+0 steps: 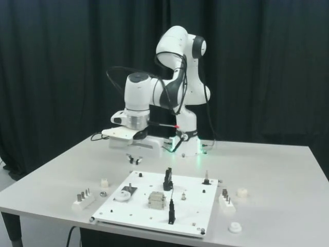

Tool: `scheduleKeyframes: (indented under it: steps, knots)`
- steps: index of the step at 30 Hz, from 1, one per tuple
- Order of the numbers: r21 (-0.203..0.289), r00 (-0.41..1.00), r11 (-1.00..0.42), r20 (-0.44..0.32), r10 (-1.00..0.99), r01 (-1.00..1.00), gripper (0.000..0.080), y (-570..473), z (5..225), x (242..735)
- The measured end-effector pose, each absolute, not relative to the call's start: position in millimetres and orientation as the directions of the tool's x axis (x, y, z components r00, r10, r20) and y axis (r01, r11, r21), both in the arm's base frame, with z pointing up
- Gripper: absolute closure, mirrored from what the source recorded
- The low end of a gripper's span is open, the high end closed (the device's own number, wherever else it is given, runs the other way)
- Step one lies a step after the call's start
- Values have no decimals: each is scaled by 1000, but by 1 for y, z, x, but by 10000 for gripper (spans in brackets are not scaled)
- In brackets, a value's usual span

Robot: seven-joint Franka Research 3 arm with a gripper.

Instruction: Insert small gear.

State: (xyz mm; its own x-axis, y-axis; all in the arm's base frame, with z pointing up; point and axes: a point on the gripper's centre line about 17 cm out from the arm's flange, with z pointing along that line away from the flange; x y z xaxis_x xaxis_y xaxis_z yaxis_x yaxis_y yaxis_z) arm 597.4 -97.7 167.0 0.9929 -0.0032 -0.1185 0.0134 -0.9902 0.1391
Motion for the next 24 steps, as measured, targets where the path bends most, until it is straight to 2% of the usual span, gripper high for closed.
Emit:
scheduleKeyframes:
  steps: [13,24]
  knots:
    - [75,996,-996,-82,35,42,663,-119,146,586]
    - [71,997,-996,-48,57,60,663,-139,128,573]
